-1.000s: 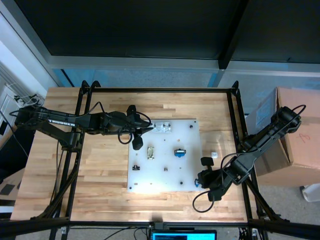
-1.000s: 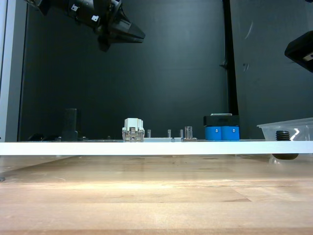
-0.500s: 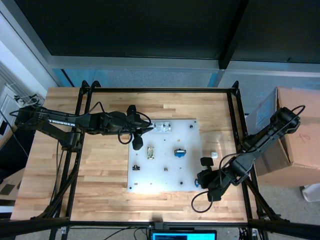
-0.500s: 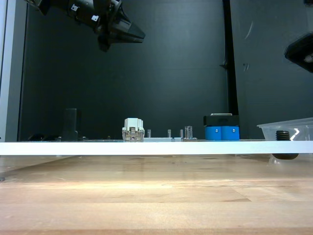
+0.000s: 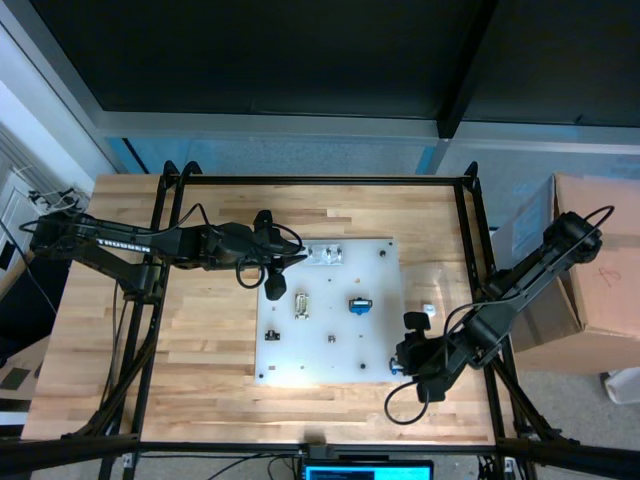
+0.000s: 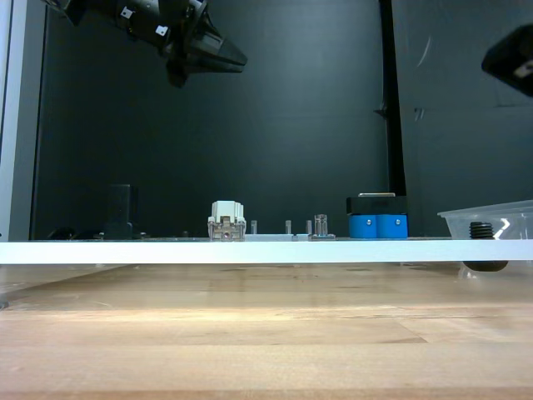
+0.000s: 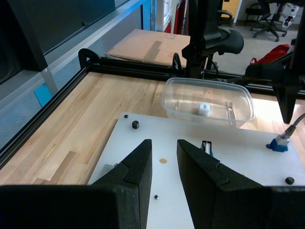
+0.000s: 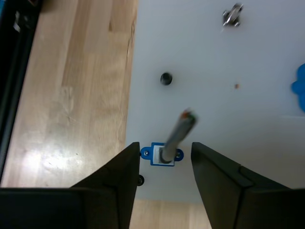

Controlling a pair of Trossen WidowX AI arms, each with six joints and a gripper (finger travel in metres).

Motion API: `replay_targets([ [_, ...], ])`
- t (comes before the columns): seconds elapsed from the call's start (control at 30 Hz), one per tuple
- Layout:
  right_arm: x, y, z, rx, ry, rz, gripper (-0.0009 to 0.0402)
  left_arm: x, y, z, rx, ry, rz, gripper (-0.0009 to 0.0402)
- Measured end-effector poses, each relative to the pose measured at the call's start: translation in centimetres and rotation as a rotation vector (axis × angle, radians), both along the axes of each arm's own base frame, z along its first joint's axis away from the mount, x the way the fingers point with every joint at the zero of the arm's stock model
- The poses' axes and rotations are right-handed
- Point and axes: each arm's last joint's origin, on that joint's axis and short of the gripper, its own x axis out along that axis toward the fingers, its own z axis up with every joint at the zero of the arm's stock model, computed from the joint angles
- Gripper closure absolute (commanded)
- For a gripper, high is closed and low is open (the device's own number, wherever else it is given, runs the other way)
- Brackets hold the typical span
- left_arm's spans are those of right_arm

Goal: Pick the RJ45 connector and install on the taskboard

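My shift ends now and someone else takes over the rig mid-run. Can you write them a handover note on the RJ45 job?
Left gripper: open, holding nothing, hovering above the far left part of the task board.
Right gripper: open, above the board's near right corner, straddling the RJ45 connector without touching it.
Done: the connector stands in its blue seat, free of both grippers, cable stub pointing up.
Left: how deep it sits cannot be told. Probably check that, then pull the right arm back.
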Motion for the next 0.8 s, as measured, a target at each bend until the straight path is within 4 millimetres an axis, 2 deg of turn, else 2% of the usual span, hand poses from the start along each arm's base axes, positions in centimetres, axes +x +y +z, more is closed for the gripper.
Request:
replay_targets([
  [0.27, -1.3, -2.0, 2.5, 0.059, 0.025, -0.042, 0.0205, 0.0, 0.0, 0.0, 0.000, 0.000, 0.000, 0.0324],
  [0.53, -2.0, -2.7, 3.1, 0.060, 0.038, -0.044, 0.0209, 0.0, 0.0, 0.0, 0.000, 0.000, 0.000, 0.0324],
  [0.67, -2.2, -3.3, 3.8, 0.070, 0.007, -0.042, 0.0249, 0.0, 0.0, 0.0, 0.001, 0.000, 0.000, 0.0324],
  [0.8, -2.0, -5.4, 5.4, 0.095, -0.074, -0.084, 0.0314, 0.0, 0.0, 0.0, 0.001, 0.000, -0.001, 0.0324],
])
